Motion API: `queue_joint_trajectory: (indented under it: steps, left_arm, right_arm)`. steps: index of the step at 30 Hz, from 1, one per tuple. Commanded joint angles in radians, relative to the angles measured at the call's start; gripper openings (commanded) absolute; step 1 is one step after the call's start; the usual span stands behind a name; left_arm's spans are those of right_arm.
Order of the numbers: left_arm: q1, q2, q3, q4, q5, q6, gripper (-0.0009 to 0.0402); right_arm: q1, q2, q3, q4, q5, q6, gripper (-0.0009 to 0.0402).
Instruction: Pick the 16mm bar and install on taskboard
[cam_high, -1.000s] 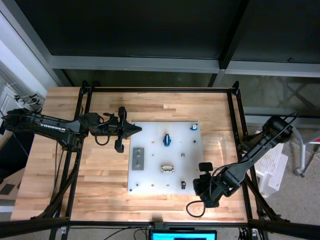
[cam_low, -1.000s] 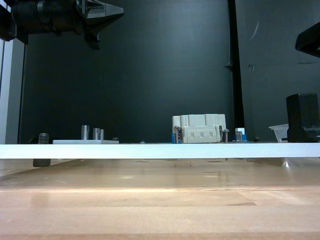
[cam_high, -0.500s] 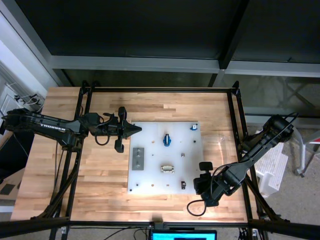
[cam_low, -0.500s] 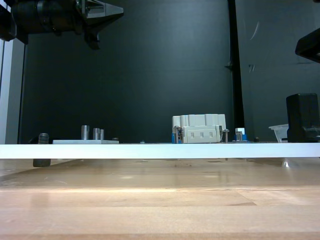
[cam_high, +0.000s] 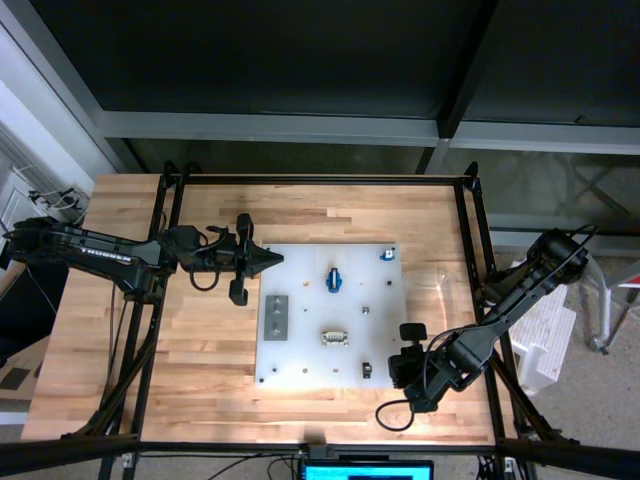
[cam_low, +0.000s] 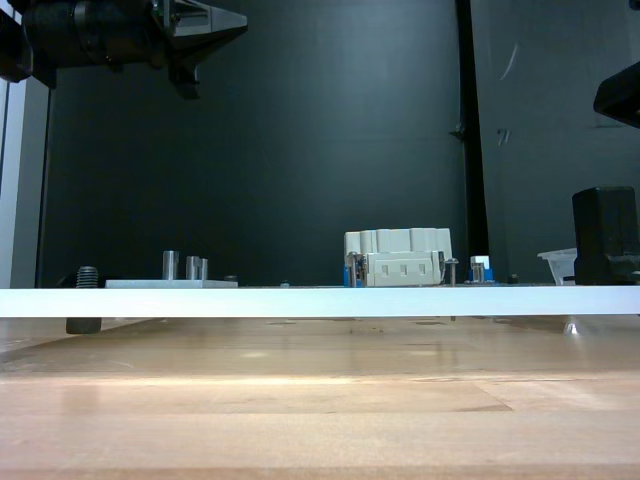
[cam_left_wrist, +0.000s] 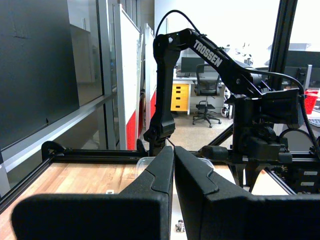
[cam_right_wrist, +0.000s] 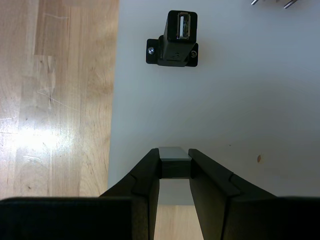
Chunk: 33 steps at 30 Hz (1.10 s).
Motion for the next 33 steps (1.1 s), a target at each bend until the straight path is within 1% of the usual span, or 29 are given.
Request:
queue_joint_trajectory:
  steps: [1, 18, 33]
  left_arm:
    - [0.0, 0.0, 0.0, 0.0, 0.0, 0.0, 0.0]
    - [0.0, 0.0, 0.0, 0.0, 0.0, 0.0, 0.0]
    - [0.0, 0.0, 0.0, 0.0, 0.0, 0.0, 0.0]
  right_arm:
    - [0.002, 0.001, -0.001, -0.002, -0.002, 0.006, 0.0]
    - [0.011, 0.001, -0.001, -0.002, -0.006, 0.041, 0.0]
    - [0.013, 0.025, -0.025, 0.018, 0.002, 0.084, 0.0]
